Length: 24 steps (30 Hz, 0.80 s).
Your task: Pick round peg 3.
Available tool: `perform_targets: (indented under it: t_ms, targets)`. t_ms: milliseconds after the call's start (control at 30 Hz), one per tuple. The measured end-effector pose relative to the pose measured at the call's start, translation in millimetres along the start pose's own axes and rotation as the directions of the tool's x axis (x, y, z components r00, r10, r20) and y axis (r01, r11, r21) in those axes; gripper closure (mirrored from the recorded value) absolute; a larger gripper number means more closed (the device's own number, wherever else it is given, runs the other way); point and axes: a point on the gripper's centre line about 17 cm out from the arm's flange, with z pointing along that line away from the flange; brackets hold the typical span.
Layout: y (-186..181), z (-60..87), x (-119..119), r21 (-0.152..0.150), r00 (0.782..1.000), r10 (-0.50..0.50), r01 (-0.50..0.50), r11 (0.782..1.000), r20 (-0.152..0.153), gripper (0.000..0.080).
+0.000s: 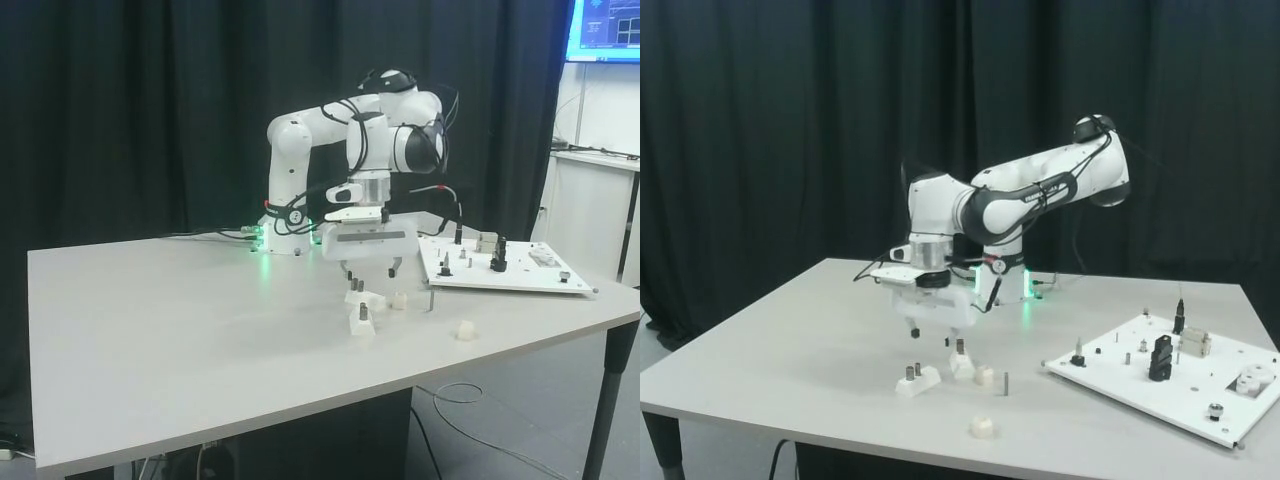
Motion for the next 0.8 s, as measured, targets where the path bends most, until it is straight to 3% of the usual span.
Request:
perform_targets:
  t_ms: [800]
  targets:
    - [14.4,16.7,12.2,-0.013,1.0,0.024,-0.024,1.0,0.019,0.0003]
